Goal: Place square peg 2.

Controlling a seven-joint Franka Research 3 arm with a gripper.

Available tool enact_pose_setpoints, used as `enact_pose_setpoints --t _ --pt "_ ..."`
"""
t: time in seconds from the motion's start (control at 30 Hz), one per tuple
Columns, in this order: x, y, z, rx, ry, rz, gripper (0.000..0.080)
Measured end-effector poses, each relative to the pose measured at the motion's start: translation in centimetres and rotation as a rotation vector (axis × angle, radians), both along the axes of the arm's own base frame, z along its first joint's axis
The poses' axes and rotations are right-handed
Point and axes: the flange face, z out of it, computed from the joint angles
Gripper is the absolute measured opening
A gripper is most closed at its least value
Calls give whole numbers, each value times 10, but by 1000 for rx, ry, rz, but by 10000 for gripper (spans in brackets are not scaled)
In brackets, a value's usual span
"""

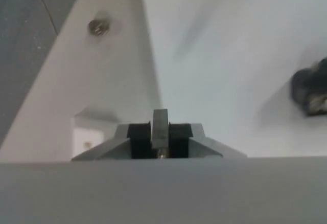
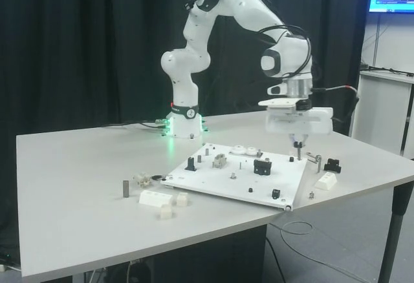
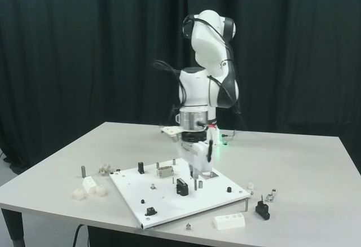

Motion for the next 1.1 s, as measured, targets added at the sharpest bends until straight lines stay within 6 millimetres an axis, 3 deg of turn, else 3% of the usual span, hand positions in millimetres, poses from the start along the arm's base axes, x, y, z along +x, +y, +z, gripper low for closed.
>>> enact_pose_setpoints --t 0.57,1.1 --pt "22 66 -13 -21 -16 -96 68" --pt "42 94 -23 -48 64 -155 68"
